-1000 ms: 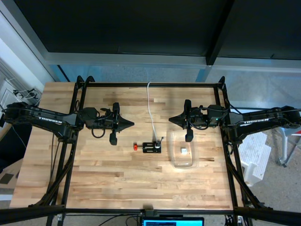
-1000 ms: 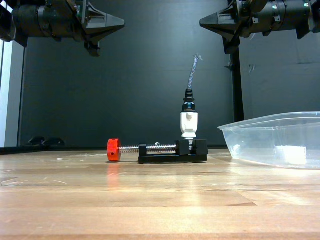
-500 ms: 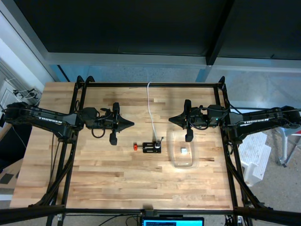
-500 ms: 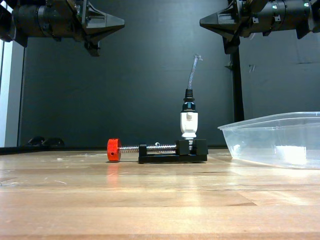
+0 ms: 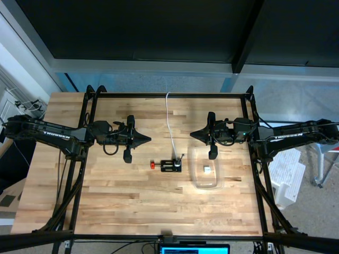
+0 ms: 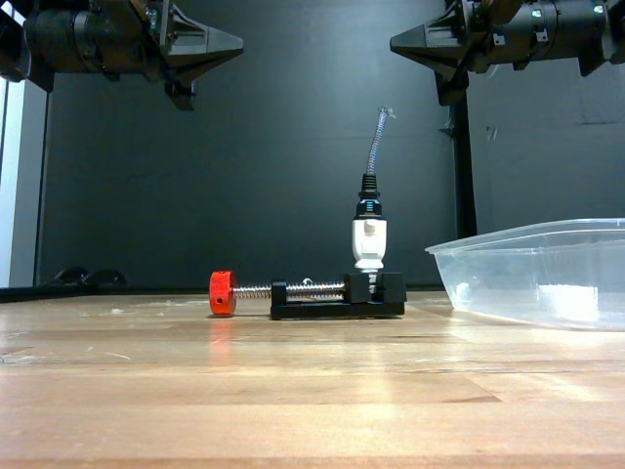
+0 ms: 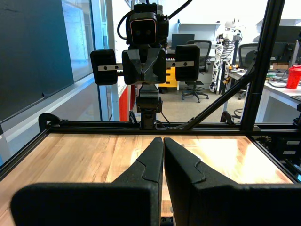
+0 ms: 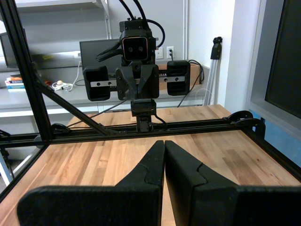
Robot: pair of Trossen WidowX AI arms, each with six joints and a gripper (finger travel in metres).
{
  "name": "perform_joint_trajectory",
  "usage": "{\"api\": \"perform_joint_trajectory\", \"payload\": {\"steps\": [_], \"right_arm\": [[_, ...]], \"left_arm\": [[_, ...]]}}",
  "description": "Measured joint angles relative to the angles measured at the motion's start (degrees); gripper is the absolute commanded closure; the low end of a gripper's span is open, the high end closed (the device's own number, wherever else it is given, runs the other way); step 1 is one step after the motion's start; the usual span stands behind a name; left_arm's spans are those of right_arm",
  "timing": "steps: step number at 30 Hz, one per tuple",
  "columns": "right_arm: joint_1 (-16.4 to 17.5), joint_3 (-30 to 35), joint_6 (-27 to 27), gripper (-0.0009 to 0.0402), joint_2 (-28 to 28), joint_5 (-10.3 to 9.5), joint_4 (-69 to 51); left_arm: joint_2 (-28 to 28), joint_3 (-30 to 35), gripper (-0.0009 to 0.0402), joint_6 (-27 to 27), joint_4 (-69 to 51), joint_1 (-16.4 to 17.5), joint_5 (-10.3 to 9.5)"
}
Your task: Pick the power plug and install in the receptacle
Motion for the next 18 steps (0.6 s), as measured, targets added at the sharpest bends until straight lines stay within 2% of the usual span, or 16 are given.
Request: {"api": "perform_joint_trajectory", "payload": {"steps": [18], "right_arm": [[0.00, 0.02, 0.00, 0.0393, 0.00, 0.00, -0.24]], "left_arm": [[0.00, 0.00, 0.0393, 0.00, 0.00, 0.00, 0.00]]}}
